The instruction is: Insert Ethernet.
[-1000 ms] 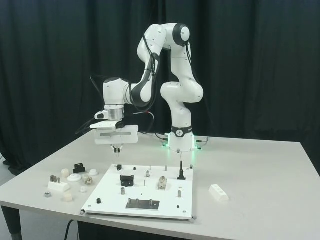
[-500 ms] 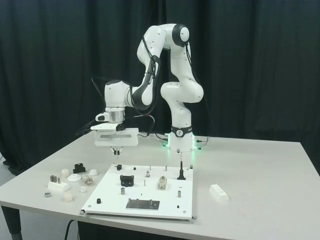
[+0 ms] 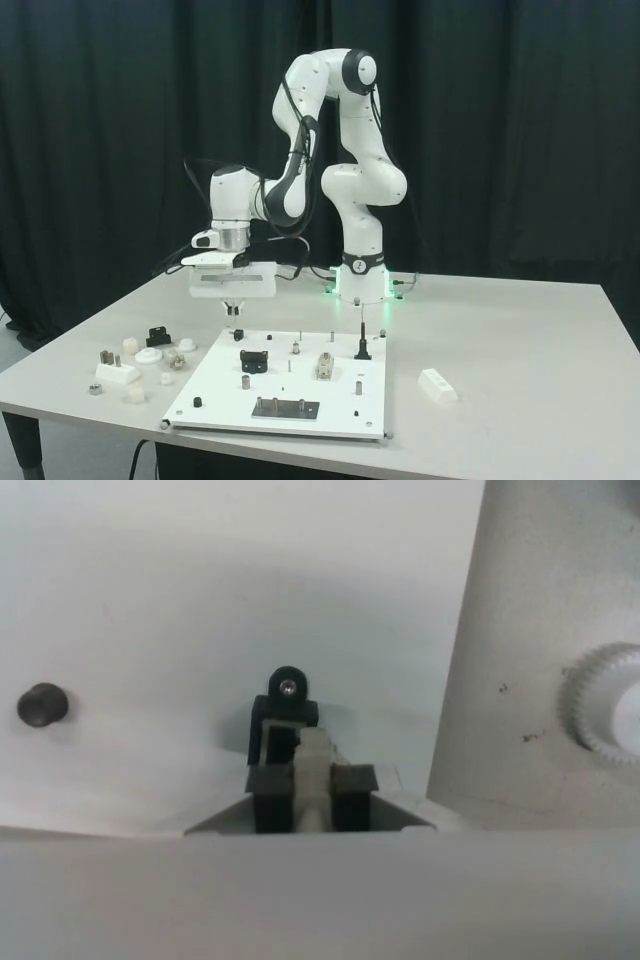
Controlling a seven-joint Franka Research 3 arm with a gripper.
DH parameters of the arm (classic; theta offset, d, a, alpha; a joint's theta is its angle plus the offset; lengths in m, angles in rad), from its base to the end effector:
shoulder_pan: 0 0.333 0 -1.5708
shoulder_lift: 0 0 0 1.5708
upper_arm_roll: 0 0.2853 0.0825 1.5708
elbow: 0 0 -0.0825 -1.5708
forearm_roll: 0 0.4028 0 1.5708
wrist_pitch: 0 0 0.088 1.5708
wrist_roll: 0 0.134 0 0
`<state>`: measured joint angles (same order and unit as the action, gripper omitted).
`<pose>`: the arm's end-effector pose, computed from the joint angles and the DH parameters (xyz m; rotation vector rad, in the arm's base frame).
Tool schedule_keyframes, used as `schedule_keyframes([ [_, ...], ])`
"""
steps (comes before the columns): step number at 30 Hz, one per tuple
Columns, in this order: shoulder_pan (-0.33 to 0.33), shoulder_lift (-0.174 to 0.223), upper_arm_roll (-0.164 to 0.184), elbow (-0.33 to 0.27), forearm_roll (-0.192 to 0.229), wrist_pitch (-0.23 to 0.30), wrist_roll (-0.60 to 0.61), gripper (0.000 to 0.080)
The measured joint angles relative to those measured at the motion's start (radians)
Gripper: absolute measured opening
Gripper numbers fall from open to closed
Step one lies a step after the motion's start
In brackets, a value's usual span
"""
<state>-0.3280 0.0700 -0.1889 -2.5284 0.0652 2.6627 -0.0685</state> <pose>0.4139 -0.2385 0.1822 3.0395 -0.7832 0.1076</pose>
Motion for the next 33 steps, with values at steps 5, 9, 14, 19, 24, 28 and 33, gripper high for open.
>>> schedule_keyframes([
  [5, 0.000, 0.006, 0.000, 0.000, 0.000, 0.003, -0.006, 0.0075],
  [9, 0.000, 0.010, 0.000, 0.000, 0.000, 0.005, -0.015, 0.0075],
  [14, 0.000, 0.015, 0.000, 0.000, 0.000, 0.007, -0.036, 0.0075],
  [19, 0.000, 0.018, 0.000, 0.000, 0.000, 0.007, -0.043, 0.0075],
  [24, 0.000, 0.020, 0.000, 0.000, 0.000, 0.007, -0.046, 0.0075],
  [28, 0.000, 0.023, 0.000, 0.000, 0.000, 0.007, -0.050, 0.0075],
  [33, 0.000, 0.027, 0.000, 0.000, 0.000, 0.007, -0.051, 0.0075],
])
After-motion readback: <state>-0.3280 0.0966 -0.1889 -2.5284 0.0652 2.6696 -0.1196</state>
